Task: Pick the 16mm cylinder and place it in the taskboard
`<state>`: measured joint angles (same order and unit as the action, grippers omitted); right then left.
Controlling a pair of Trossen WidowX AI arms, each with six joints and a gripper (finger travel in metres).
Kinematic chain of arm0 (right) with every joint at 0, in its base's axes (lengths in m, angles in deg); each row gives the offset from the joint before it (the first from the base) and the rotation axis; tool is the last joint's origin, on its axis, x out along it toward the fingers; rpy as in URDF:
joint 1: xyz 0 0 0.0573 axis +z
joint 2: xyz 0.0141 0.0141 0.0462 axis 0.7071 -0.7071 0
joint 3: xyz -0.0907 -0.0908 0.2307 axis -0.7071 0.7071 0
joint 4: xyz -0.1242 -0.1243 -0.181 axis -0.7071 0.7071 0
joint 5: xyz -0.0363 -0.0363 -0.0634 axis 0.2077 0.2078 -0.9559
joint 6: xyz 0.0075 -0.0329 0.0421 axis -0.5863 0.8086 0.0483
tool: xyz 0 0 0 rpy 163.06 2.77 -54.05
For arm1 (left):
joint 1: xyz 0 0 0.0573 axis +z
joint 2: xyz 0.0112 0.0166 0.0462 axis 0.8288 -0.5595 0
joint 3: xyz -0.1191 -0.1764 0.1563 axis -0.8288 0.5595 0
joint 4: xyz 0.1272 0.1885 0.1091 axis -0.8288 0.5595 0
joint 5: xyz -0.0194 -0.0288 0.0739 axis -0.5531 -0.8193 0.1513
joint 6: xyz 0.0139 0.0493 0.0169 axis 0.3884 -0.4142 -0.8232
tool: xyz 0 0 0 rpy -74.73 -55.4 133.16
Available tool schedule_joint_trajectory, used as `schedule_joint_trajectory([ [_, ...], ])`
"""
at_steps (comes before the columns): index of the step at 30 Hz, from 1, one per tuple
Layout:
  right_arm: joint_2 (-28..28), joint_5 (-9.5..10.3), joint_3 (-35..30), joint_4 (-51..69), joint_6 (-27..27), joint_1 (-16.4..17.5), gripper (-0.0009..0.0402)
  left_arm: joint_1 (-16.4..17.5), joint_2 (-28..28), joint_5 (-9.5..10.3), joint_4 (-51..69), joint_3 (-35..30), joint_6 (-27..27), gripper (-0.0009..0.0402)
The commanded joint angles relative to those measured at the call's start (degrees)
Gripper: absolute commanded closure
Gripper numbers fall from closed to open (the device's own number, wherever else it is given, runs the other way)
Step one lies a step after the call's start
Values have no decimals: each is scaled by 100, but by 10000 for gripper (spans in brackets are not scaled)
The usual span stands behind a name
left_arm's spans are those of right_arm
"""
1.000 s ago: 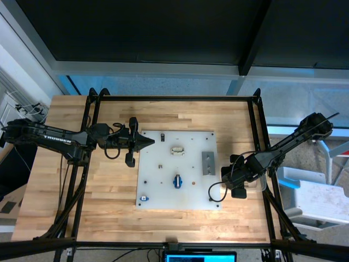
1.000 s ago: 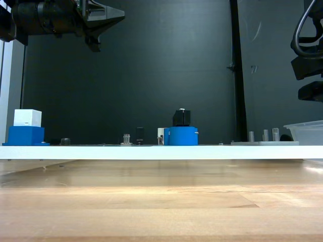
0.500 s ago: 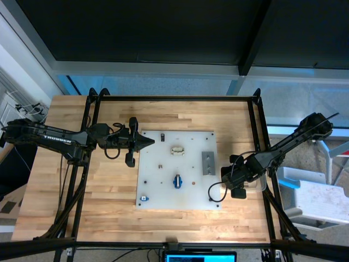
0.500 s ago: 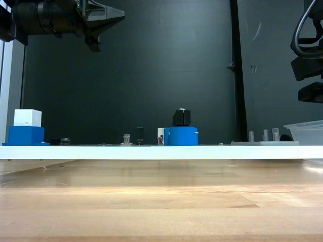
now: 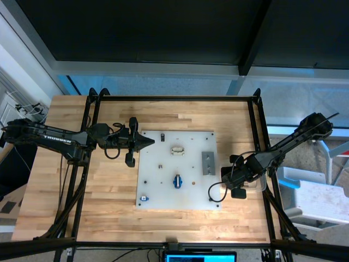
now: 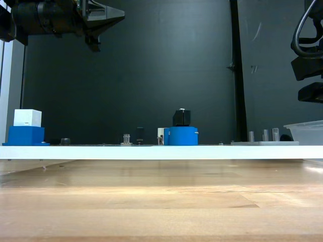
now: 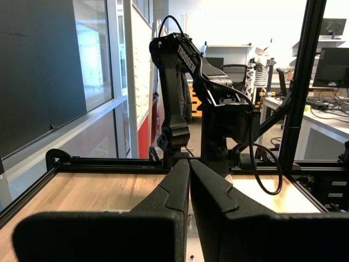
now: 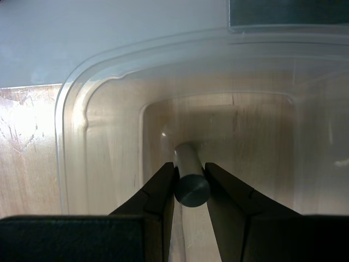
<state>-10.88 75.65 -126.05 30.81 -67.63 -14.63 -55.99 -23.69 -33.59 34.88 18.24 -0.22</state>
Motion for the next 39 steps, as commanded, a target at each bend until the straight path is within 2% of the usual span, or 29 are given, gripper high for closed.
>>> schedule_joint_trajectory([
  [1, 0, 0, -2, 2, 2, 0, 369, 0, -2, -2, 0, -2, -2, 393],
  [6, 0, 2, -4, 0, 0, 2, 386, 2, -2, -2, 0, -2, -2, 393],
  [13, 7, 48, -96, 136, 11, 0, 389, 2, -2, -2, 0, -2, -2, 393],
  [39, 44, 42, -1537, 1659, 278, -20, 389, 2, -2, -2, 0, -2, -2, 393],
])
